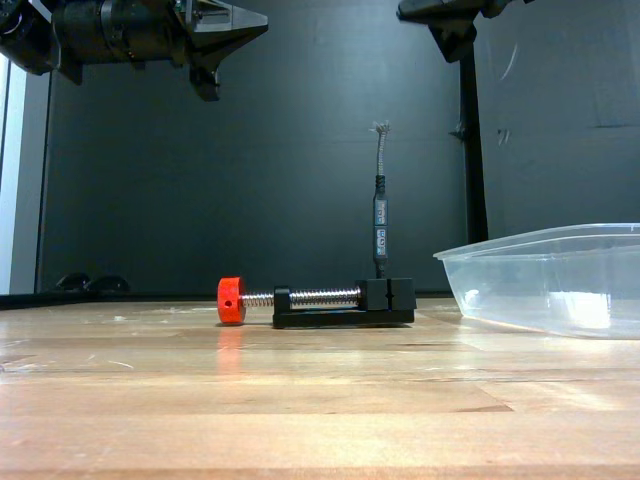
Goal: Pick the usb-c connector and install on the hub
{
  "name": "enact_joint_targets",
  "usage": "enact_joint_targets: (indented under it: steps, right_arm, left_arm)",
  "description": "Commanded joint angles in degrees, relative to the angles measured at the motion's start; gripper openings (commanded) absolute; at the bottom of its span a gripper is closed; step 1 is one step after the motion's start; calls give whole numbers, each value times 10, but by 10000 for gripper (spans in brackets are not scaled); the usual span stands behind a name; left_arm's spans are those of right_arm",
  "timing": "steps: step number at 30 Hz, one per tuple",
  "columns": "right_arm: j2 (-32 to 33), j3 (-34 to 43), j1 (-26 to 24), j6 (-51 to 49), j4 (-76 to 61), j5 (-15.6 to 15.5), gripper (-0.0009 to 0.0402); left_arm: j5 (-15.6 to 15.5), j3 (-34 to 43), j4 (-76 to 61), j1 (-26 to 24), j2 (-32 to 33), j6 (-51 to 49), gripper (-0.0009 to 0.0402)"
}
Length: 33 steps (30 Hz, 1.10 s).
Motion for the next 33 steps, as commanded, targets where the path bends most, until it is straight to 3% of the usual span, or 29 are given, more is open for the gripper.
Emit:
enact_joint_targets:
  steps: [1,15,33]
  right_arm:
    - [-29,-38,-12,-1,67,0,6]
    - [-111,-163,-46,3,236,-7,0]
    - [-118,-205,-54,21,262,-32,0]
  left_arm:
    - [0,0,0,0,0,0,0]
    - [0,0,0,0,0,0,0]
    - [0,0,0,0,0,0,0]
